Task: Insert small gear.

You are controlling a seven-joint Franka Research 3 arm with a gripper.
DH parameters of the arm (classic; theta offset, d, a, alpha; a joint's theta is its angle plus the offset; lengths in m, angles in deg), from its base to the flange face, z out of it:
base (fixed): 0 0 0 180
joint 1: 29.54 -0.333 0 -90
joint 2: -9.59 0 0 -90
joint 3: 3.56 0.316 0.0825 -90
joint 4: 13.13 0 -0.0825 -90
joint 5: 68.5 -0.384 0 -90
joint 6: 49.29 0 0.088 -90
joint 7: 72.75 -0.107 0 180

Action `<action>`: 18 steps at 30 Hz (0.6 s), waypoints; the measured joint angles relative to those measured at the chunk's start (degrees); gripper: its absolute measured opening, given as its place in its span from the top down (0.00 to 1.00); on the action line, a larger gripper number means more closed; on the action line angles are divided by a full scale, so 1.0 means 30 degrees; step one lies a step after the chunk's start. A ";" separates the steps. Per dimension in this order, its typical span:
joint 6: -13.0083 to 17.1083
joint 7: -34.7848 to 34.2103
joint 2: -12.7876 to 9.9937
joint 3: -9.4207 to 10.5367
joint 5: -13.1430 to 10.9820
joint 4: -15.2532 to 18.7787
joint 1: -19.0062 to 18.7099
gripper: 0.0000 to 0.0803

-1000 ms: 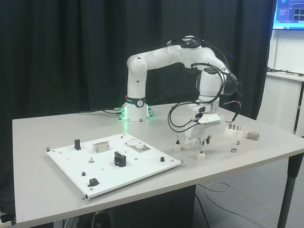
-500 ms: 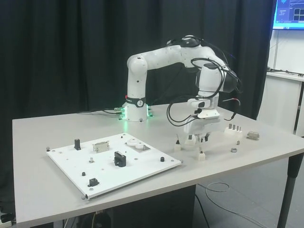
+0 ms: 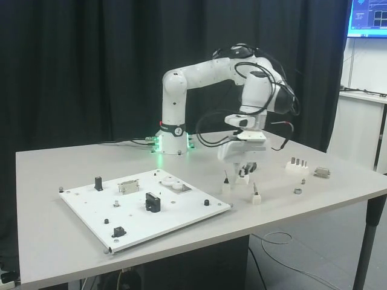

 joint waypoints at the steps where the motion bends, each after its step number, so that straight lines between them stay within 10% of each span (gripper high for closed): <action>1: 0.0000 0.0305 0.0001 -0.0067 0.0000 0.0079 0.0129 0.76; 18: -0.0287 0.5540 0.0004 -0.0985 -0.0198 0.1871 0.2085 0.76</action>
